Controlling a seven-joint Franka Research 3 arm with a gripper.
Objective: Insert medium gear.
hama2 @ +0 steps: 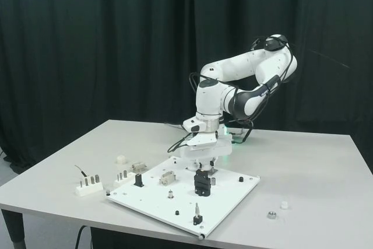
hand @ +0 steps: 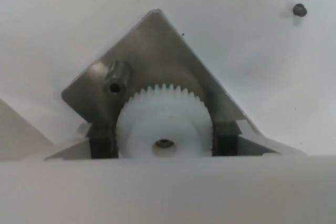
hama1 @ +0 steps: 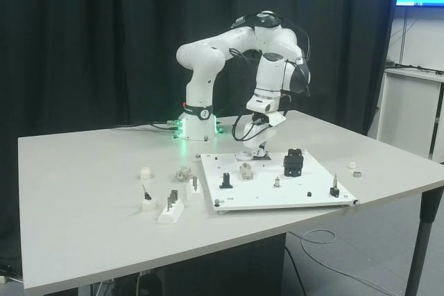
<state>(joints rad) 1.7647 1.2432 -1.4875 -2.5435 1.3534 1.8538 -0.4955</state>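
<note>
- A white toothed plastic gear (hand: 164,127) with a small dark centre hole is held between the two black fingers (hand: 102,142) of the gripper (hand: 164,148); the jaws are closed narrowly on its opposite edges.
- In the wrist view, the gear is seen over a grey square metal plate (hand: 152,56) that carries a short metal peg (hand: 116,77); whether the gear touches the plate cannot be told.
- In the first room view, the gripper (hama1: 258,149) is lowered over the far edge of the white square assembly board (hama1: 277,188) on the grey table (hama1: 83,171).
- A black blocky fixture (hama1: 293,162) stands on the board, right of the gripper.
</note>
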